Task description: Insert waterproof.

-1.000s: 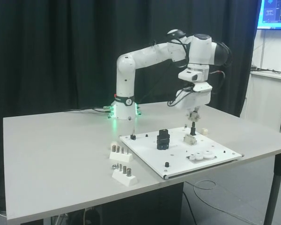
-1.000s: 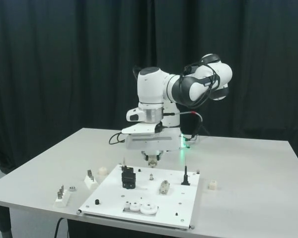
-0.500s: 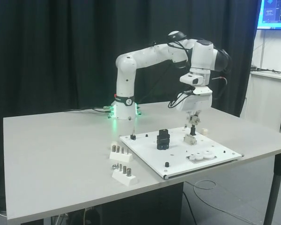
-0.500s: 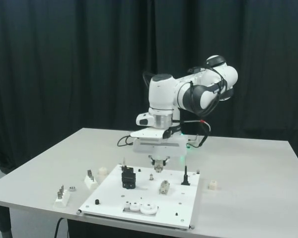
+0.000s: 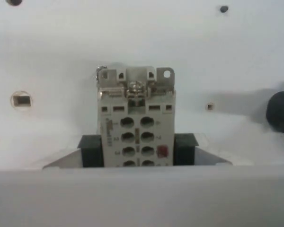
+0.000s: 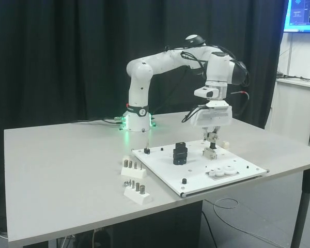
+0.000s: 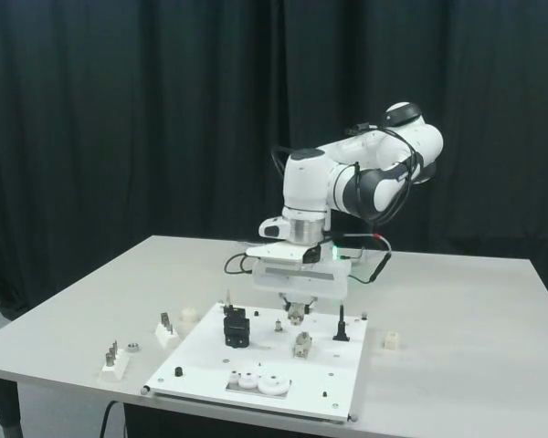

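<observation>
Wrist view: a grey multi-pin connector block (image 5: pixel 136 124) sits between the black fingertip pads (image 5: pixel 91 150) (whether they clench it, I cannot tell).

First room view: the gripper (image 6: pixel 212 138) hangs just above the white board (image 6: pixel 160 168), beside the black holder (image 6: pixel 180 153).

Second room view: the block (image 7: pixel 301 344) rests on the board. I judge this the approach step; descending squarely comes next.
</observation>
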Robot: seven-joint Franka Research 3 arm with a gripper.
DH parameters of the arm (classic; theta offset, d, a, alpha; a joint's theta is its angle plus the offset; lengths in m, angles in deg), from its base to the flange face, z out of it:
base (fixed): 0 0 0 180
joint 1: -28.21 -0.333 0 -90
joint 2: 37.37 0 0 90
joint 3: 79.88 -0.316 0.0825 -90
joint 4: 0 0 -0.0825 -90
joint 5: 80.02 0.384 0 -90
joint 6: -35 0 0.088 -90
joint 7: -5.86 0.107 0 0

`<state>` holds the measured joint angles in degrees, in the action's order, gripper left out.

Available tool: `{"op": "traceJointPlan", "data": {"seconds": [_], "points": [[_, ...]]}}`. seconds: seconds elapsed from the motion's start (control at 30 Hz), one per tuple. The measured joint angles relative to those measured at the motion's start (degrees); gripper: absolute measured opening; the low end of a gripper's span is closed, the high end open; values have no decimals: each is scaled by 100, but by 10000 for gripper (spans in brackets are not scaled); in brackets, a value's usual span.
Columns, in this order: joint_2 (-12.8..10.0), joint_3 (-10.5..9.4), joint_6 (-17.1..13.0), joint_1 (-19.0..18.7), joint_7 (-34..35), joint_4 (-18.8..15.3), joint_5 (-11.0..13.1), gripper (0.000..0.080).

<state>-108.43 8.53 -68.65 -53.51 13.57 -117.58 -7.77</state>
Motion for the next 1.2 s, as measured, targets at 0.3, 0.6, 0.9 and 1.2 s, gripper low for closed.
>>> {"op": "traceJointPlan", "data": {"seconds": [0.3, 0.6, 0.9, 1.2], "points": [[4, -79, -77, -94, 0, -105, 62, 310], [4, -126, -74, -96, 24, -112, 60, 310], [4, -165, -62, -53, 41, -116, 57, 310], [4, -218, -62, -19, 41, -109, 57, 310]]}}
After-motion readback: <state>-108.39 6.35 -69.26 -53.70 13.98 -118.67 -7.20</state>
